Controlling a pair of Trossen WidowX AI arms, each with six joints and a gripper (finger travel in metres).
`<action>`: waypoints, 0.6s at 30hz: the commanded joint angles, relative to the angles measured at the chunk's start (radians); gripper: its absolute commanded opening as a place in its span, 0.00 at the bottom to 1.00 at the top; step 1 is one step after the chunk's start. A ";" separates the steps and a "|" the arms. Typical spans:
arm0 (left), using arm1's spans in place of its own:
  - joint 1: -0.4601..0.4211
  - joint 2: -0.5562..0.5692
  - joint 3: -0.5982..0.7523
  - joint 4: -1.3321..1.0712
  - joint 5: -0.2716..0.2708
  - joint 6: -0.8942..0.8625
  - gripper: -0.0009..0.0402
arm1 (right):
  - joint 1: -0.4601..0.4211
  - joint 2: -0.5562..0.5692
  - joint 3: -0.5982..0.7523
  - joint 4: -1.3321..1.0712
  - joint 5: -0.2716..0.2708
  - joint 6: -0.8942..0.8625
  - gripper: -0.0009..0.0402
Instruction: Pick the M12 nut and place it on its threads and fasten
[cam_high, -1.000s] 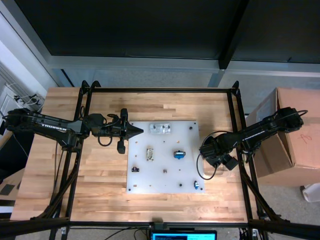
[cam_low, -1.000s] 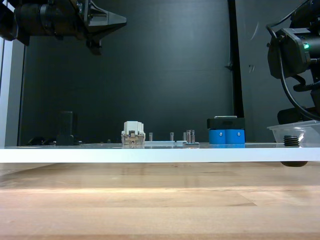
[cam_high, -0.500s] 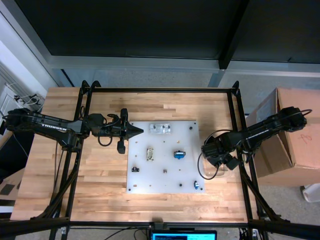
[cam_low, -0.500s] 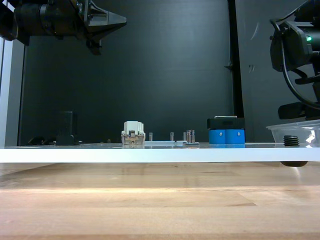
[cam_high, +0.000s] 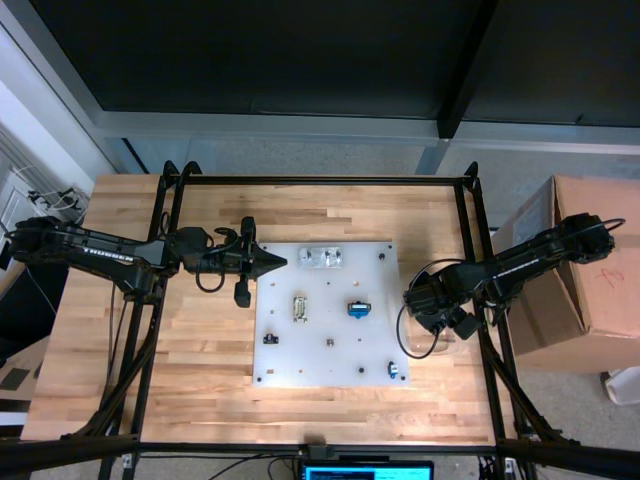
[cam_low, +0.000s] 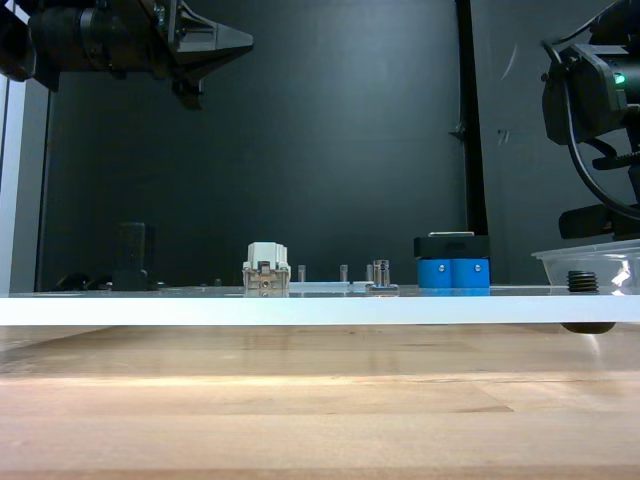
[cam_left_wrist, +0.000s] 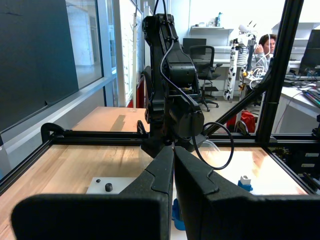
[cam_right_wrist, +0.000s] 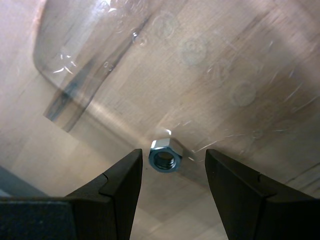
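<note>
Small silver hex nut (cam_right_wrist: 166, 154) lies free in clear plastic tray (cam_low: 556, 262), between open, empty fingers of your right gripper (cam_right_wrist: 172, 153). Left gripper (cam_high: 275, 262), closed empty, hovers at white board's (cam_high: 300, 360) left edge. Black ribbed stud (cam_low: 582, 282) bare: every step is yet to do.

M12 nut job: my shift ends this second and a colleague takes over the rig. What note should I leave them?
Left claw: shut, empty, held high over the left edge of the white board.
Right claw: open, pointing down into the clear tray right of the board, one finger on either side of the nut, not touching it.
The nut lies free and flat on the tray floor.
The stud is bare, ribs showing.
Done: nothing fastened.
Left: grip the nut, carry it to the stud, thread it down.
</note>
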 joint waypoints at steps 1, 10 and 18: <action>0.000 0.000 0.000 0.000 0.000 0.000 0.02 | 0.000 0.001 -0.001 -0.001 -0.001 -0.001 0.44; 0.000 0.000 0.000 0.000 0.000 0.000 0.02 | 0.000 0.028 -0.011 0.016 -0.001 -0.007 0.44; 0.000 0.000 0.000 0.000 0.000 0.000 0.02 | -0.001 0.028 -0.021 0.028 0.010 -0.014 0.39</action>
